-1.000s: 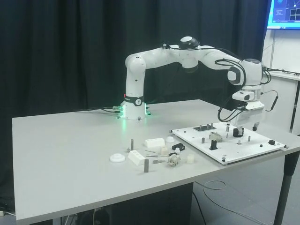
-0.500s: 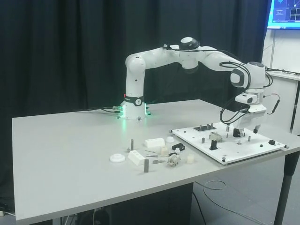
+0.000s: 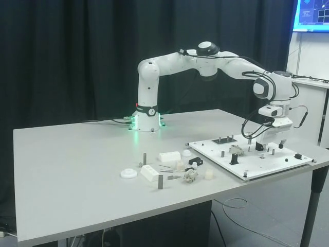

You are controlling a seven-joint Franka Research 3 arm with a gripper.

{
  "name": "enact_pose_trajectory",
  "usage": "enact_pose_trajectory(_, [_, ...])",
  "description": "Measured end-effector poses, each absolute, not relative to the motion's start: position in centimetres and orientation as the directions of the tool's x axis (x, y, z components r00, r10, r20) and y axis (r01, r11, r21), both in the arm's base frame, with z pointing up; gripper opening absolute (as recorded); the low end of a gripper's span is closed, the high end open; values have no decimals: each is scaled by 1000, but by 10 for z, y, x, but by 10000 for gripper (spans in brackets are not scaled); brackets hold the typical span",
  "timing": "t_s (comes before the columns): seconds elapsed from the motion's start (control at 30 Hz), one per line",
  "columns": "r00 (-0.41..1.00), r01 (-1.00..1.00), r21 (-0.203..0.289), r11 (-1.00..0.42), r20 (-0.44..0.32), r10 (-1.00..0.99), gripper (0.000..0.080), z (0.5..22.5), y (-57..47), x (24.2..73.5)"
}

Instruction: Remove square peg 2.

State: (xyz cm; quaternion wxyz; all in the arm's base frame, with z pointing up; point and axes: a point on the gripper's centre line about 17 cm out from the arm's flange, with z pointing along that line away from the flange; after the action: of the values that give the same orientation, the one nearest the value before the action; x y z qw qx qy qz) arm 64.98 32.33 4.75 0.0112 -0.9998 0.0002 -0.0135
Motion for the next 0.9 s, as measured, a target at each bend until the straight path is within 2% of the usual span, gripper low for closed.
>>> enact_pose_trajectory(0.6, [999, -39, -22, -999, 33, -40, 800, 37, 324, 655])
enact_pose_trajectory(0.63, [999, -41, -19, -999, 33, -42, 689, 37, 323, 655])
enact_pose_trajectory(0.9, [997, -71, 3, -997, 35, -71, 689, 38, 318, 659])
